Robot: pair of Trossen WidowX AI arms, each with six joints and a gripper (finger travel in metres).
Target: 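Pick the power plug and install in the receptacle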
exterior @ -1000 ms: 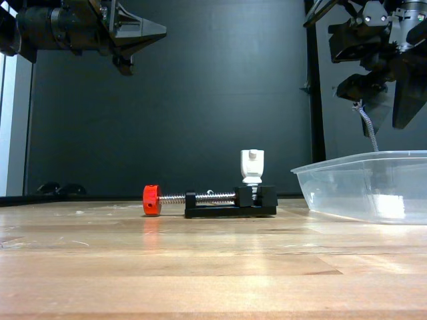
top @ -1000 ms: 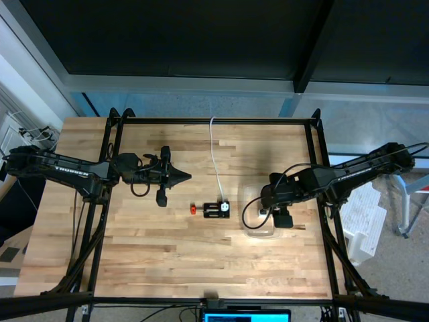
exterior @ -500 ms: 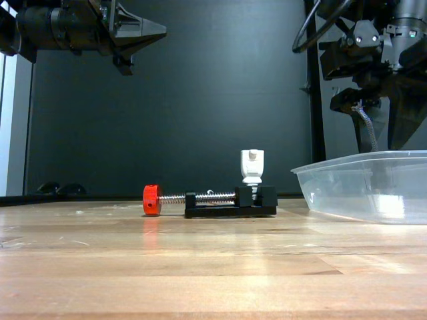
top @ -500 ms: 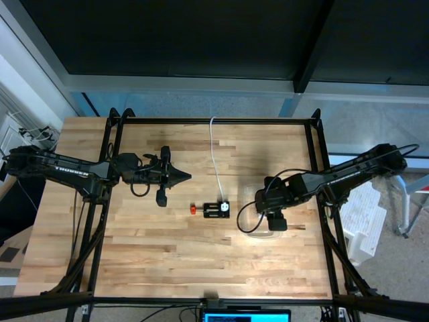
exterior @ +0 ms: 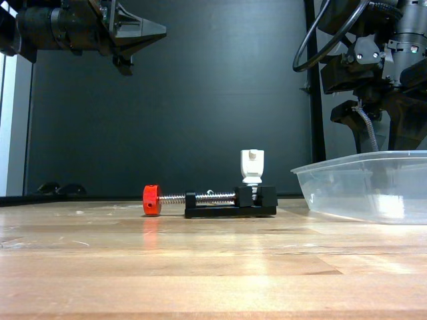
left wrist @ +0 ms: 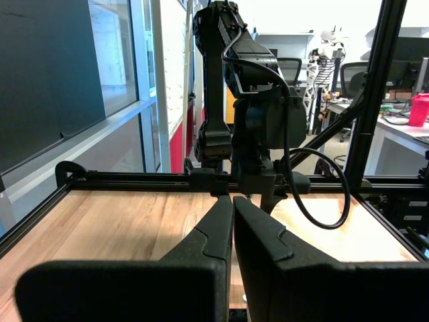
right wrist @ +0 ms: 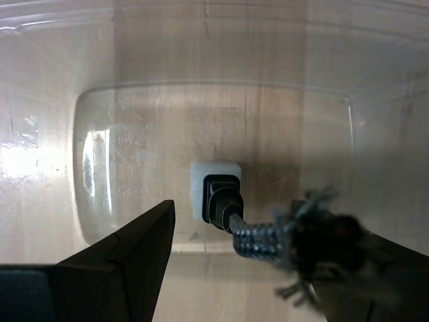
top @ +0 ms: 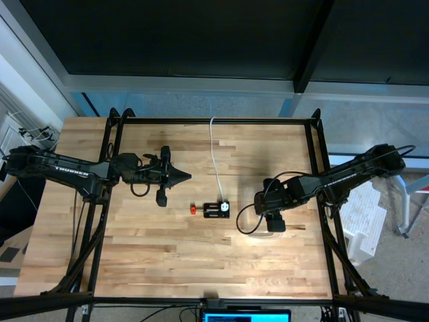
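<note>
The power plug (right wrist: 220, 199) is a small black body lying on the floor of the clear tray (right wrist: 94, 134), set against a small white square piece (right wrist: 198, 181). A braided grey cable (right wrist: 258, 235) runs from it toward my right fingers. My right gripper (right wrist: 241, 225) hangs open just above the plug, pointing down into the tray (top: 249, 223). The receptacle (exterior: 251, 164) stands white and upright in the black vise (exterior: 230, 203) with a red knob (exterior: 151, 200). My left gripper (top: 182, 176) is shut and parked high at the left, away from the vise.
The receptacle's thin white cable (top: 215, 157) runs to the table's far edge. A black frame rail (top: 214, 121) borders the table. The tray's near wall (exterior: 363, 190) stands right of the vise. Bare wood (top: 167, 255) lies in front.
My right arm has shifted a little left and sunk lower over the tray, closer to the plug. The left arm has not moved.
</note>
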